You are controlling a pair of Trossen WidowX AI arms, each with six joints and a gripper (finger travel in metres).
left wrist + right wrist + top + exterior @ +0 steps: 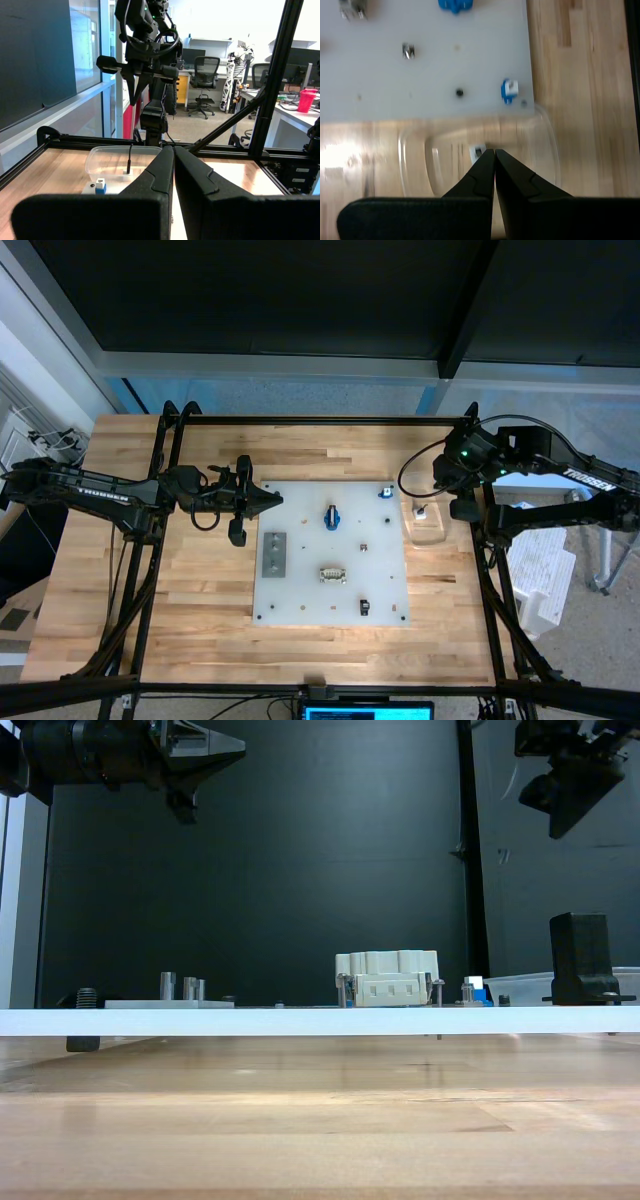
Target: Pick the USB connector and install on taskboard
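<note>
High view: USB connector (421,512) sits inside a clear tray (440,535) on the table, just off the right edge of the taskboard (295,585), toward its far end. It shows as a tiny dark piece with pale around it; I cannot tell its exact pose.

Right gripper (463,508) hangs above the tray, fingers pressed together, nothing between them. The low view puts it high over the table. Left gripper (268,501) hangs over the board's left edge, also pressed together and empty, well apart from the tray.

Risks, as I judge them:
- If the right fingers are not spread before the descent, the tips could land on the connector and knock or skid it.
- The tray looks light, so a brush against its wall could shift it and carry the piece off line.
- The piece is very small. An off-centre pinch could twist it, and it may then refuse to seat in the small black socket (365,607) at the board's near right.

Writing: "TROSSEN" in white on the left arm (95,493) and the right arm (585,478). Nothing else is legible.
</note>
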